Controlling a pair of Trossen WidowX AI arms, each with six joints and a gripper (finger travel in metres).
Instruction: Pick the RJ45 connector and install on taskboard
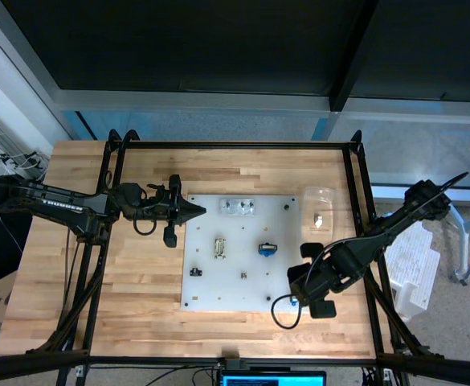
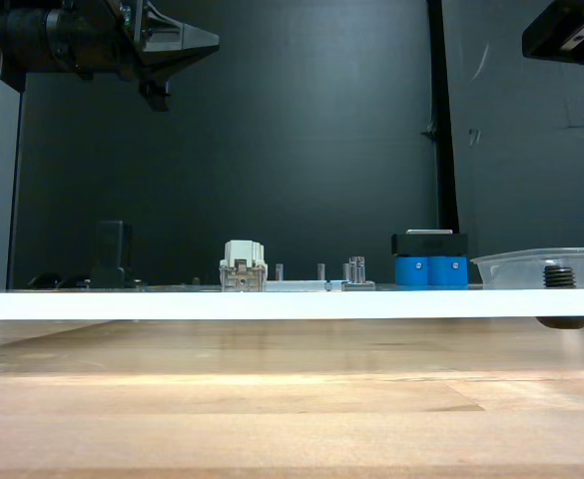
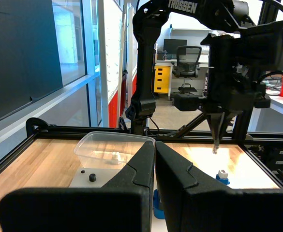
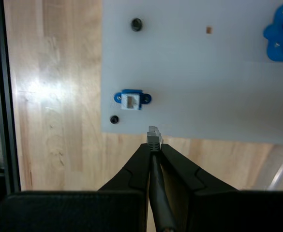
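— So, where's the RJ45 connector (image 4: 153,137)?
— Clamped in the right end effector (image 4: 154,145), at the taskboard (image 4: 204,87) edge, blue socket (image 4: 132,100) just ahead. The left end effector (image 3: 155,145), fingers together and empty, faces the opposite arm (image 3: 146,72), marked TROSSEN.

Your wooden tabletop (image 1: 66,265) sits inside a black frame (image 1: 235,145), with a dark wall (image 2: 321,130) beyond its far edge. Glazing (image 3: 68,43) runs along the far side. Past the right side you have an office chair (image 3: 186,58) and a yellow cabinet (image 3: 161,79). Light glares off the wood.
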